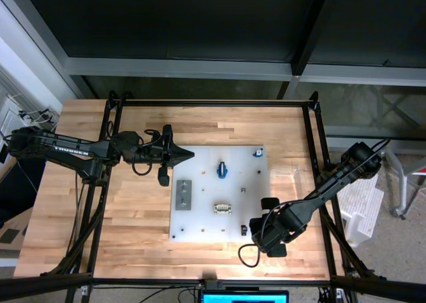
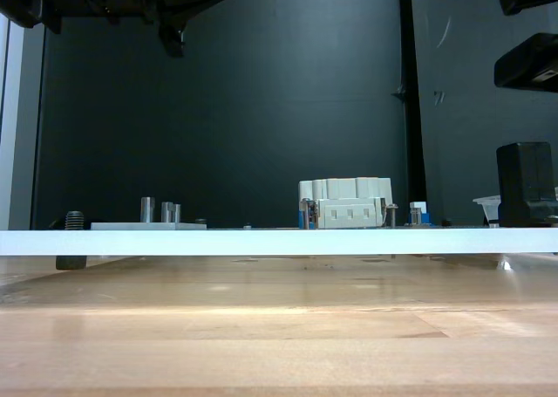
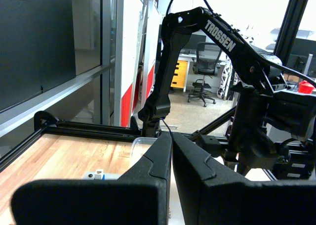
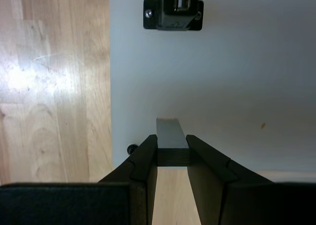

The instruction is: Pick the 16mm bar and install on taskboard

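16mm bar: you have it pinched between the two fingers of the right claw, which is closed on it. Its grey end sticks out past the fingertips. The bar is off the board, hanging over the white taskboard just inside one corner. A corner screw lies just beside one fingertip, and bare worktop runs along that same side. Ahead of the claw, further in over the board, a small black fixture is bolted down.

By the look of it, picking is done and you are in the carry step; installing has not begun. The likeliest seat is the grey plate with short pegs standing on it. It lies well away from the right claw, across the board and past the white connector block. That is a judgement, since I cannot tell from here which hole takes this bar.

For the next move, travel across with the bar high enough to pass over the connector. Then square the bar's end above its hole before you lower it.

The left claw is closed with its fingers pressed together and nothing between them. It is held high, beside the board edge nearest that grey plate, so mind your clearance as you come in.
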You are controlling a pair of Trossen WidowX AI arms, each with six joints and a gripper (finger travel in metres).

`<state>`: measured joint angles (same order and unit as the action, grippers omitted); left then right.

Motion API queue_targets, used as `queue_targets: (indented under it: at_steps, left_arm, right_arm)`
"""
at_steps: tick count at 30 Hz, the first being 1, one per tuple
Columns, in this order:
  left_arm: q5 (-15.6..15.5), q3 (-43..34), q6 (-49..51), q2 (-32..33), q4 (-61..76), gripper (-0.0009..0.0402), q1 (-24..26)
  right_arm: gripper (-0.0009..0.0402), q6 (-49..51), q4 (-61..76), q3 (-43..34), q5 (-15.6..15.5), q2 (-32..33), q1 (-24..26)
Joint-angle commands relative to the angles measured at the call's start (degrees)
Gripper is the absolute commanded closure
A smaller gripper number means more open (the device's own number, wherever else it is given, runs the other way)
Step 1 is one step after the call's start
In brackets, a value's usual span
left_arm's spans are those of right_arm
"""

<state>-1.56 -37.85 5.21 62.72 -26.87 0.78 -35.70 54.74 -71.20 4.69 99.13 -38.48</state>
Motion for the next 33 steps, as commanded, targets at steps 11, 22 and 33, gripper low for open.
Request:
queue_targets:
  at_steps: [11, 22, 33]
  left_arm:
    - [0.0, 0.0, 0.0, 0.0, 0.0, 0.0393, 0.0]
    - [0.0, 0.0, 0.0, 0.0, 0.0, 0.0393, 0.0]
    - [0.0, 0.0, 0.0, 0.0, 0.0, 0.0393, 0.0]
  right_arm:
    - [0.0393, -1.1, -1.8, 1.4, -0.2, 0.0, -0.2]
    - [0.0393, -1.1, -1.7, 1.4, -0.2, 0.0, -0.2]
    - [0.0393, -1.0, -1.7, 1.4, -0.2, 0.0, -0.2]
